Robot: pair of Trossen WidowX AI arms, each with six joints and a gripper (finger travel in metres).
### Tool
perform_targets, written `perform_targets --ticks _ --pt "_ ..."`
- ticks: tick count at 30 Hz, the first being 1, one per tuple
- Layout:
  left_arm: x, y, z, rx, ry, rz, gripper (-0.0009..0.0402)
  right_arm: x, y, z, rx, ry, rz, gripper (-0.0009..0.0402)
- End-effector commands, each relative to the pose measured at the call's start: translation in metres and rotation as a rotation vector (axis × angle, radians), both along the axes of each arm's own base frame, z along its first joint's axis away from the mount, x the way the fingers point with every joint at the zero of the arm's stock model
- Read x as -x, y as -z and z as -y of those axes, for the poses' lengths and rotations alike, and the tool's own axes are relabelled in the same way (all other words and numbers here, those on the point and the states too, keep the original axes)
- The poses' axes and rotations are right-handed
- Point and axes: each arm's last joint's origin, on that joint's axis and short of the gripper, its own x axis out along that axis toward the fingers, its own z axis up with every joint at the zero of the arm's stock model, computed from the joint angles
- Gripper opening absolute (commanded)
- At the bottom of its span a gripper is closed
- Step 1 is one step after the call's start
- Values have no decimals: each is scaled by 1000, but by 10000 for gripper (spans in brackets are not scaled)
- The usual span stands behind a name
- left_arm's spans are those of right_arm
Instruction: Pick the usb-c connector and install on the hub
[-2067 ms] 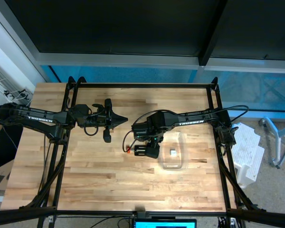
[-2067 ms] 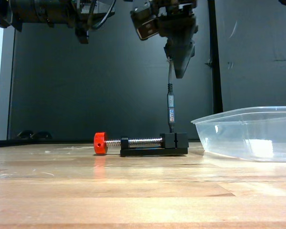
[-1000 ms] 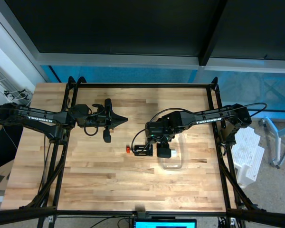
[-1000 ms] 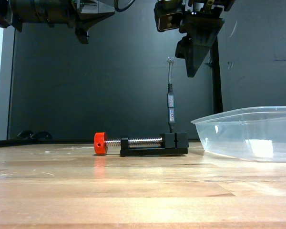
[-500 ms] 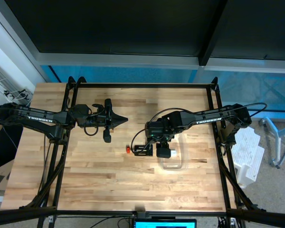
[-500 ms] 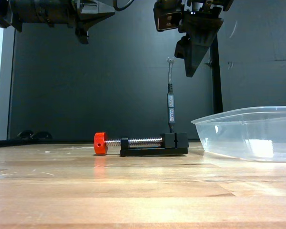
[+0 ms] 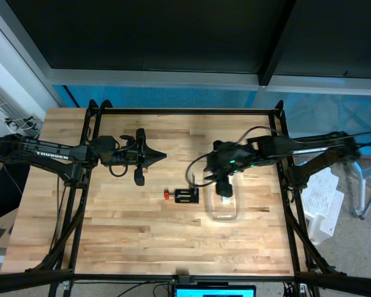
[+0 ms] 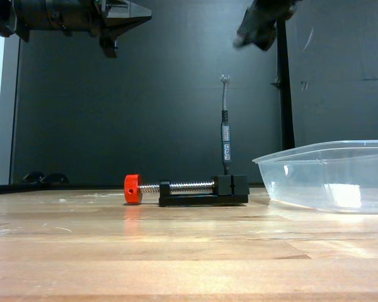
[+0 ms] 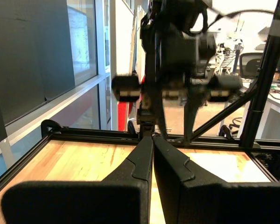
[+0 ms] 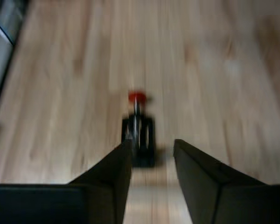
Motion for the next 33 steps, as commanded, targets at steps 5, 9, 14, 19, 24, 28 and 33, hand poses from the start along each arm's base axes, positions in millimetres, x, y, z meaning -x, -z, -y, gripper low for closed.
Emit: perform_targets --ticks 5,9,14,19,24,28,33 --pt "0 0 0 0 0 1 0 35 -8 7 60 7 276 26" --pt "0 0 0 0 0 0 0 49 -10 11 83 1 407 2" --pt "0 0 0 0 0 1 0 67 -10 12 76 1 553 -2" --pt "0 0 0 0 0 0 0 82 -1 15 74 13 649 0" --pt "0 0 0 0 0 0 0 93 9 24 61 1 709 0" --pt "0 0 0 0 0 1 0 98 17 32 57 20 743 0" --pt "0 0 0 0 0 0 0 97 24 33 49 4 775 0"
